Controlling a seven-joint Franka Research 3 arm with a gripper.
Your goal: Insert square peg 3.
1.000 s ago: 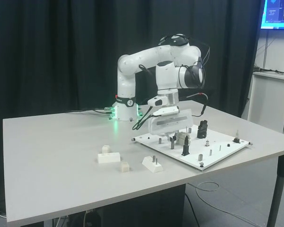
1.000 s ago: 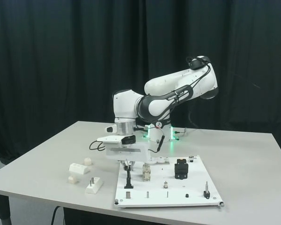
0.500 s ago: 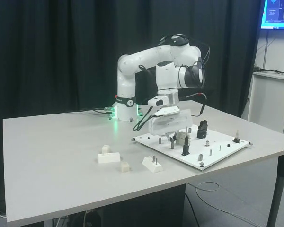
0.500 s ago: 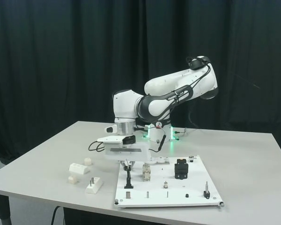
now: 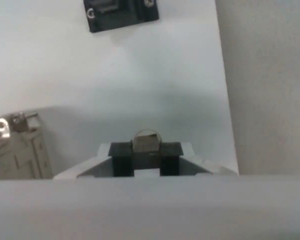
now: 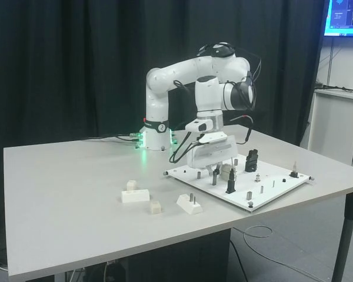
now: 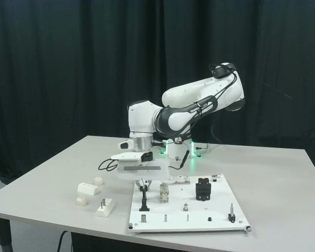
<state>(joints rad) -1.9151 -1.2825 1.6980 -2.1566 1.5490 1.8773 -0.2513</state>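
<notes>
While the white seven-joint arm (image 7: 199,102) bends down from its green-lit base, its two-finger gripper (image 5: 146,162) hangs just above the near-left part of the flat white assembly board (image 7: 220,218) — the corner toward the table's loose blocks. Seen from the wrist, the black fingers (image 5: 121,161) are clenched on a small grey square peg (image 5: 146,141), whose top end shows between them over bare board. A black block fixture (image 5: 121,12) sits farther off on the board, and a pale metal fixture with a bolt (image 5: 16,147) stands to one side of the gripper. On the grey table (image 6: 65,176) beside the board lie three white blocks — a long one (image 6: 135,195), a small cube (image 6: 155,206), and a wedge holding a grey pin (image 6: 190,202).
</notes>
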